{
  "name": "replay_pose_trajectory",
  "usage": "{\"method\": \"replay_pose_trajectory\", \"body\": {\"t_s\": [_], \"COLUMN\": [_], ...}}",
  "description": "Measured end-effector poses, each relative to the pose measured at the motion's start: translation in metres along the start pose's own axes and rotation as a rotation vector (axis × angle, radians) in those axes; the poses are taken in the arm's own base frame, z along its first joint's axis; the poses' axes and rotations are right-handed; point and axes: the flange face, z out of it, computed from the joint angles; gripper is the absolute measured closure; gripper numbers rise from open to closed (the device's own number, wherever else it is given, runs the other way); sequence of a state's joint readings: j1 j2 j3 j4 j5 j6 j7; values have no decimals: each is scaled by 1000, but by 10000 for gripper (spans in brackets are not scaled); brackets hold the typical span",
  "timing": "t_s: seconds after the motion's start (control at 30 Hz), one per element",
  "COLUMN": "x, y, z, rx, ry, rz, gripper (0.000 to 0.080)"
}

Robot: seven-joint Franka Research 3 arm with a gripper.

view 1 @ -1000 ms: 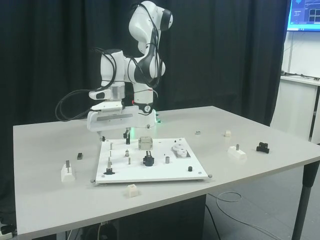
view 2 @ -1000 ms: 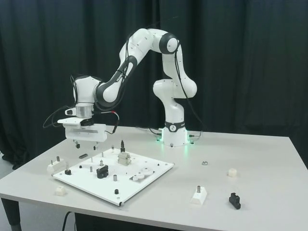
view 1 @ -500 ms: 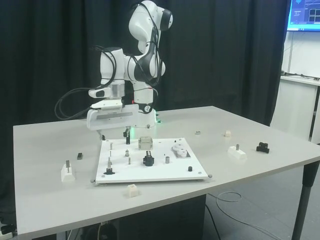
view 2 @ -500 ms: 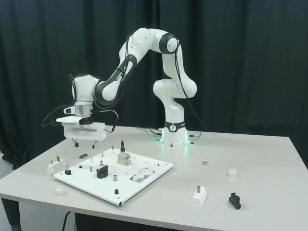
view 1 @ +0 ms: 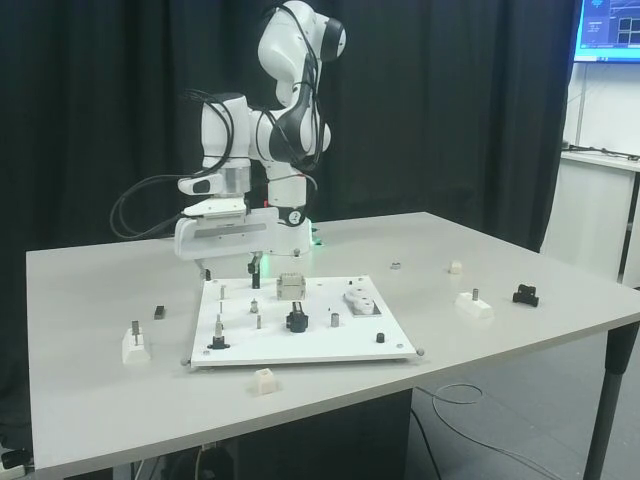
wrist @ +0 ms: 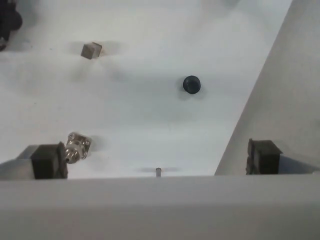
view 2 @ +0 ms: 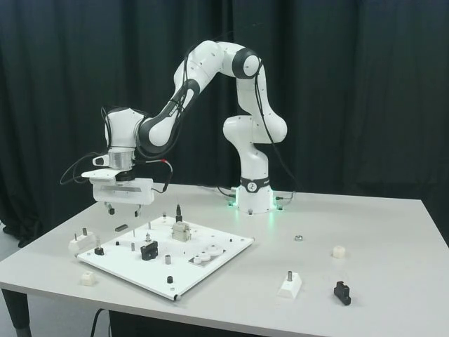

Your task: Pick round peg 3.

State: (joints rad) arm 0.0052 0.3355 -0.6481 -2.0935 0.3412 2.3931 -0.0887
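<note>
Tool: the tool (view 2: pixel 123 208) hangs in the air above the far corner of the white board (view 2: pixel 210 270), touching nothing; whether its fingertips stand wide or narrow I cannot tell, and nothing shows between them.
Below the tool: the wrist view looks down on a thin peg (wrist: pixel 158 171) standing in the board, a threaded metal connector (wrist: pixel 76 147) and a black knob (wrist: pixel 191 84) near it.
Task's thing: round peg 3 is probably one of the small upright pegs on the board; which one, I cannot tell.
Step in hand: approach, judging by the height; no grasp made yet.
Next move: centre over the chosen peg, descend straight, close on its shaft without knocking the neighbouring parts.
Around: grey table (view 2: pixel 393 281) carries the board and scattered small blocks.
</note>
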Motion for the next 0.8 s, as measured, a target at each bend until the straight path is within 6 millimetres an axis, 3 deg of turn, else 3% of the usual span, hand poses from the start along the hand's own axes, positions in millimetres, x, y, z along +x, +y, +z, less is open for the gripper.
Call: {"method": "replay_pose_trajectory", "body": {"t_s": [0.8], "x": [1], "y": [-17], "z": [-7], "rx": [9], "ry": [7], "rz": [-28], "gripper": [3]}}
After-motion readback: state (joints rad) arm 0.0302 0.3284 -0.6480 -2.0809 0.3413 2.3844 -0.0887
